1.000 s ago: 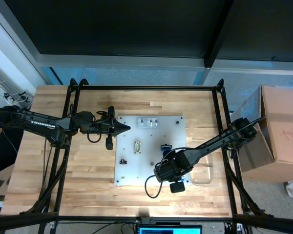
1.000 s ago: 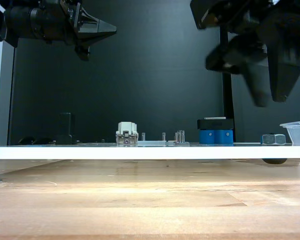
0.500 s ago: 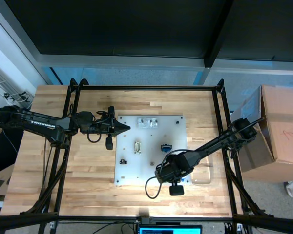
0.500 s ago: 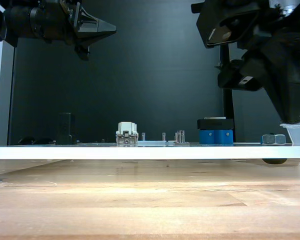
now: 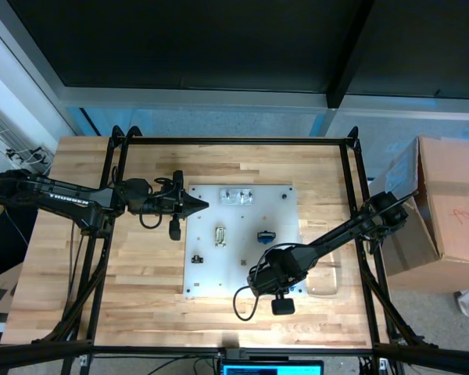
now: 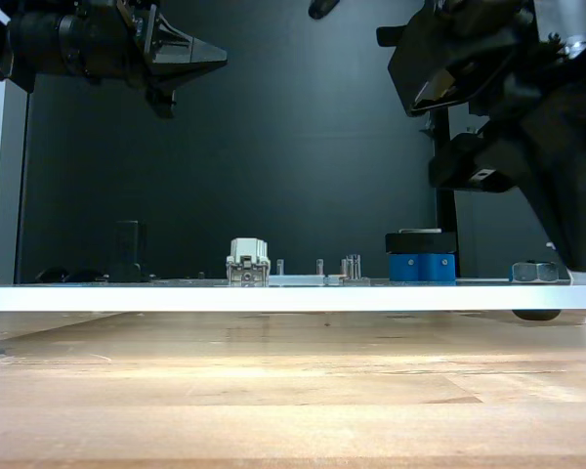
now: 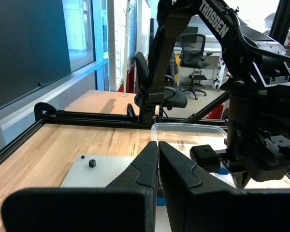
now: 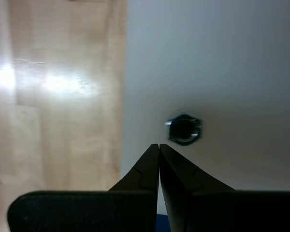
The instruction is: Unfasten the M12 nut and place it in the container
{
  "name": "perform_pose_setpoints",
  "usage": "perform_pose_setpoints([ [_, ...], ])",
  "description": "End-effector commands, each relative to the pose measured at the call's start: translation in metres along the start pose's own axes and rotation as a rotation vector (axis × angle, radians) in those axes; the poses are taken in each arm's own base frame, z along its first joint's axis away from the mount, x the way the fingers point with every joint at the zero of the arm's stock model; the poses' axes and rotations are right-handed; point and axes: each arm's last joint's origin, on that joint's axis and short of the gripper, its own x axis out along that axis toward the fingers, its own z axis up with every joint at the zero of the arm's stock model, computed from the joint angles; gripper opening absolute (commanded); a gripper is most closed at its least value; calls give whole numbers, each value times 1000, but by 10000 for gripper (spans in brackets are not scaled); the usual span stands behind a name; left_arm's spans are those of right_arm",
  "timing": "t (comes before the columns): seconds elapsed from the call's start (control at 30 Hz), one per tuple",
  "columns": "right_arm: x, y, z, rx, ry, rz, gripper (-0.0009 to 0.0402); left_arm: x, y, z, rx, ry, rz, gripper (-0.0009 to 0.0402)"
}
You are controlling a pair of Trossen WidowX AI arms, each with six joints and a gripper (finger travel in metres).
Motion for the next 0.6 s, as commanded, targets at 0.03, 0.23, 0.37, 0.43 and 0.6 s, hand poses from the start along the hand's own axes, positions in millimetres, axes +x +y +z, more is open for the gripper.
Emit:
perform_pose_setpoints([
  [0.03, -6, -7, -2, 32, -40, -219, 0, 0, 0, 0, 0, 0, 0, 0],
  [0.23, -20, -9, -4, 91, -80, -276, 0, 0, 0, 0, 0, 0, 0, 0],
  [0.37, -21, -5, -5, 91, -28, -147, 0, 0, 0, 0, 0, 0, 0, 0],
  [0.43, -20, -2, -4, 93, 2, -46, 0, 0, 0, 0, 0, 0, 0, 0],
  [0.6, -20, 5, -4, 90, 10, 51, 0, 0, 0, 0, 0, 0, 0, 0],
])
